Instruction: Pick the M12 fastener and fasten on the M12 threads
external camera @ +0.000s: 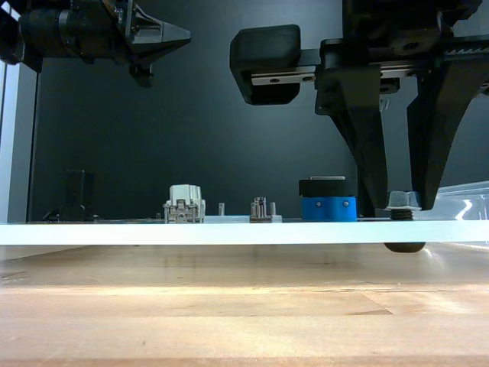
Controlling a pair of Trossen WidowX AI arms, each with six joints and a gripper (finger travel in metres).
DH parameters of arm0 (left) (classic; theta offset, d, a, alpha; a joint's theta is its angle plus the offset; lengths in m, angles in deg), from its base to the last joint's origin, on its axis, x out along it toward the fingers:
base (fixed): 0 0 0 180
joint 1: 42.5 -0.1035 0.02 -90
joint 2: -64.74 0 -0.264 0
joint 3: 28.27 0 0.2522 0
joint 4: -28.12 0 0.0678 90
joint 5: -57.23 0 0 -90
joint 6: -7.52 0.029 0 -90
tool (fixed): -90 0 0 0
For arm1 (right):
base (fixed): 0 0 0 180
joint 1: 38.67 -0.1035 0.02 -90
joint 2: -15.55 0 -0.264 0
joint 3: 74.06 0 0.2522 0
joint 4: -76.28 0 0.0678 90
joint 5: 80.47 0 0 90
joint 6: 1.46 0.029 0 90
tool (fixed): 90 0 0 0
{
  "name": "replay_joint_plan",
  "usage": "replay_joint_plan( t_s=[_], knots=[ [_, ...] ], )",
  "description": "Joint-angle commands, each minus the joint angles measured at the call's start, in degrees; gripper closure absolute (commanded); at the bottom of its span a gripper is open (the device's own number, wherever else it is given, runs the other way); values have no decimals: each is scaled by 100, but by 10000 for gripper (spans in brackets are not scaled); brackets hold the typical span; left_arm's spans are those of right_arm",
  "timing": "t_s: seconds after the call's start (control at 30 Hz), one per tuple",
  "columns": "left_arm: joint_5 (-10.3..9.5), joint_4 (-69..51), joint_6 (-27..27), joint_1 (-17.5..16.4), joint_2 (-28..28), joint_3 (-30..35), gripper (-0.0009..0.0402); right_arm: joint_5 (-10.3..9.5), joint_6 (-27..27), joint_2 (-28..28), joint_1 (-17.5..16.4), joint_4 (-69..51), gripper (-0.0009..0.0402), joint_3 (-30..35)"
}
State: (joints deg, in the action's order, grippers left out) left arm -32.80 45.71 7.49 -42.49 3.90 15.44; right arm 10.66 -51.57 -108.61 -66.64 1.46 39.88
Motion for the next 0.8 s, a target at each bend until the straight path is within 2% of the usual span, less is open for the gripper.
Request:
replay_joint_plan(
  t_s=[0.03,0.5,0.8],
  knots=[
    [0,0,0,-2,-2,0,393,11,195,-22,2,-107,364,-20],
    [0,0,0,0,-2,0,393,15,267,-22,7,-275,364,-24],
    [0,0,0,-2,-2,0,393,15,1484,-22,13,-269,364,-24]
  ],
)
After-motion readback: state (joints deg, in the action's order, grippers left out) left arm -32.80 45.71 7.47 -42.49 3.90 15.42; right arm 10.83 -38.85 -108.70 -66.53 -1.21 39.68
